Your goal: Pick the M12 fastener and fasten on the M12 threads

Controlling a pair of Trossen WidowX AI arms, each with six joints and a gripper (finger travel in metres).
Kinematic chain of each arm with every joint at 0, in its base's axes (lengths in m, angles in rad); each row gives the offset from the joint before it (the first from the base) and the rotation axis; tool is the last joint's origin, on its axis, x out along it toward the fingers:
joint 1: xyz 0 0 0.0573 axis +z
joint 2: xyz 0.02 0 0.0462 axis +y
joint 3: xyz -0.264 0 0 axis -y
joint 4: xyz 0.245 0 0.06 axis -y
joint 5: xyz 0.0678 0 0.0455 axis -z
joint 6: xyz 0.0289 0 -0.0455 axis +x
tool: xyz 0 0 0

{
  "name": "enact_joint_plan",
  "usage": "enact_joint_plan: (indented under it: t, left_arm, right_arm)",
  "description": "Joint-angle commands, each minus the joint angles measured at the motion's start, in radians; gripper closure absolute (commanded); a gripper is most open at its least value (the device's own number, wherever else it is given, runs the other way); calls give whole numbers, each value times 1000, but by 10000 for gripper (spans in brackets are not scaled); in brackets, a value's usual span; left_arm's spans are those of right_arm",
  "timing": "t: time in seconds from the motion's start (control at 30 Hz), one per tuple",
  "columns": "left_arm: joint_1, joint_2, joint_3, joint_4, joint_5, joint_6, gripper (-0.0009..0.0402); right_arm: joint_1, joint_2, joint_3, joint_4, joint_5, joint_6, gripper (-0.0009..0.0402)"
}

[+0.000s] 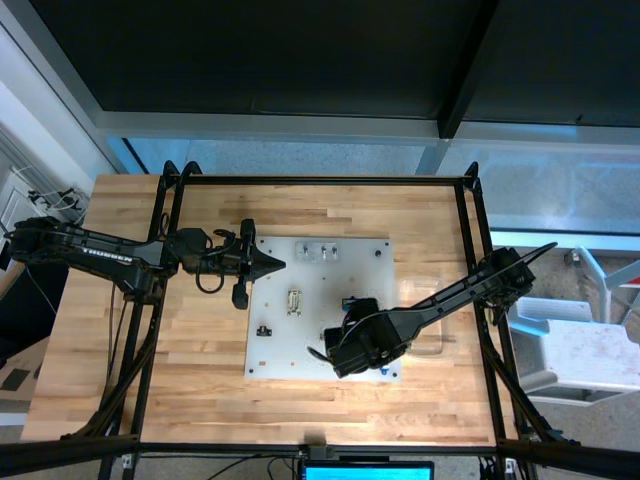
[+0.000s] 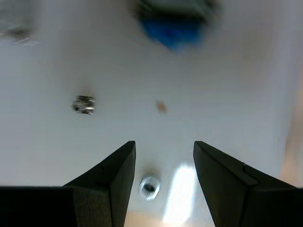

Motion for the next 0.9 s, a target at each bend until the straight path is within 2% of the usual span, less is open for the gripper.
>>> enact_joint_plan:
  t: [0.03, 0.17, 0.5, 0.73, 0.9]
  left_arm:
    - [0, 0, 0, 0, 0, 0, 393]
    - [0, 0, 0, 0, 0, 0, 393]
    - [0, 0, 0, 0, 0, 0, 393]
    - [0, 0, 0, 0, 0, 0, 393]
    - [0, 0, 0, 0, 0, 0, 393]
  right_arm:
    - [0, 1, -1, -6, 12, -251, 224]
    - [3, 3, -2, -8, 12, -483, 224]
    - [5, 3, -3, -1, 6, -1147, 224]
    - [5, 3, -3, 3, 1, -1331, 224]
    - [3, 8, -8, 71, -74, -1420, 232]
